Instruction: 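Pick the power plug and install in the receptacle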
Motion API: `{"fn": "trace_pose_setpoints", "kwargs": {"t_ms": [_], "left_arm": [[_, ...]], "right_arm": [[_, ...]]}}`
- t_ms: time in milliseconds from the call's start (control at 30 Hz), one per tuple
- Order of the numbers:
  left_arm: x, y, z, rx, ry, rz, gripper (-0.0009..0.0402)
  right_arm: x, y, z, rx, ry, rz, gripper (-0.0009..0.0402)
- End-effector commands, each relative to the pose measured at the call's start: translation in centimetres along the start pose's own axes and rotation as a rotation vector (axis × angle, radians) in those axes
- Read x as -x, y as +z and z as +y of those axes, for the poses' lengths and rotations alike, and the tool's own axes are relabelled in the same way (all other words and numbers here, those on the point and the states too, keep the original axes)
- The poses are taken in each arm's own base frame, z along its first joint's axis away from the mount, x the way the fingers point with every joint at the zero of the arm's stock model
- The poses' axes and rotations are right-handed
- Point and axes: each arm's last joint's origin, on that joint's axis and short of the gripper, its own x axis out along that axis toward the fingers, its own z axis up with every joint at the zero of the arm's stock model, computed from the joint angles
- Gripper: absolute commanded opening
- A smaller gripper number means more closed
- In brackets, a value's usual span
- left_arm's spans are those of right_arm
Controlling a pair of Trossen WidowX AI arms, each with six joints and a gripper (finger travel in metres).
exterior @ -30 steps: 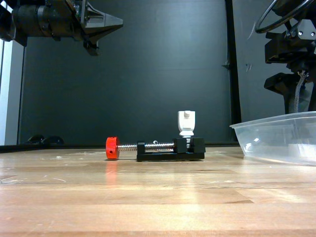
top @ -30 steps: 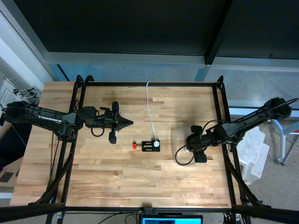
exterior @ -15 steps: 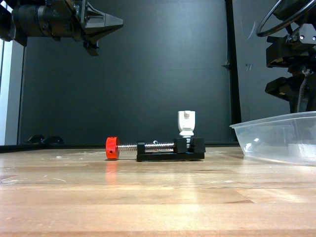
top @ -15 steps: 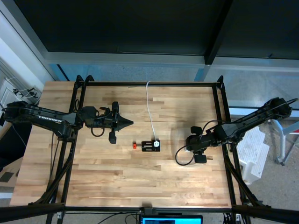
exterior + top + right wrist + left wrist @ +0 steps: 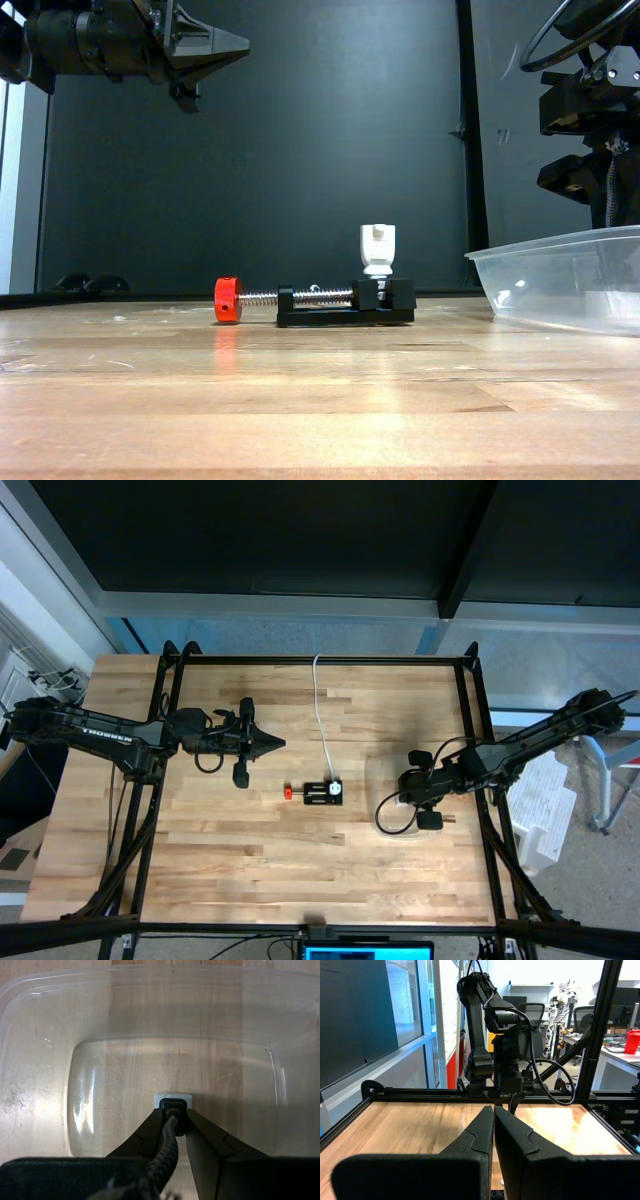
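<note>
table (image 5: 250,880): light wood planks inside a black frame.
vise (image 5: 345,304): black, lying flat near the table's centre. Its orange-red knob (image 5: 228,300) sits at the 9 o'clock end, on a bare threaded screw.
receptacle (image 5: 377,247): white socket standing upright in the vise, at the vise's 3 o'clock end.
white cable (image 5: 322,710): runs from the receptacle toward 12 o'clock, reaching the table's far edge.
clear tray (image 5: 560,275): rounded plastic tray resting on the table at 3 o'clock from the vise, apart from it.
left gripper (image 5: 272,743): hovers high over the table at about 10 o'clock from the vise, well apart from it. Its fingers (image 5: 480,1132) lie pressed together, so the jaws are closed with no gap.
right gripper (image 5: 173,1116): hangs over the clear tray, pointing down into it. The jaws are narrow and pinch the power plug.
power plug (image 5: 173,1105): small black body clamped between the right gripper's fingertips, seen against the tray floor. Whether it is clear of that floor cannot be told. A black braided cord (image 5: 165,1155) leads from it back toward the wrist.
white piece (image 5: 172,1096): small and pale, just beyond the plug. Whether it belongs to the plug or lies in the tray cannot be told.
</note>
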Motion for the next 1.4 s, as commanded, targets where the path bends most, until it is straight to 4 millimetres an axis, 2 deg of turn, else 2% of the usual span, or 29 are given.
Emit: {"fn": "trace_pose_setpoints", "kwargs": {"t_ms": [33, 667, 1000, 1267, 1400], "left_arm": [[0.0, 0.0, 0.0, 0.000, 0.000, 0.000, 0.0000], [0.0, 0.0, 0.0, 0.000, 0.000, 0.000, 0.0000], [0.0, 0.0, 0.0, 0.000, 0.000, 0.000, 0.0000], [0.0, 0.0, 0.0, 0.000, 0.000, 0.000, 0.0000], [0.0, 0.0, 0.0, 0.000, 0.000, 0.000, 0.0000]], "right_arm": [[0.2, 0.0, 0.0, 0.000, 0.000, -0.002, 0.0001], [1.1, -0.2, -0.2, -0.003, 0.008, -0.027, 0.0000], [1.6, 0.3, -0.1, -0.002, 0.011, -0.034, 0.0000], [5.4, 3.2, -0.2, 0.004, 0.010, -0.064, 0.0000], [6.9, 3.9, -0.4, -0.006, 0.005, -0.064, 0.0000]]}}
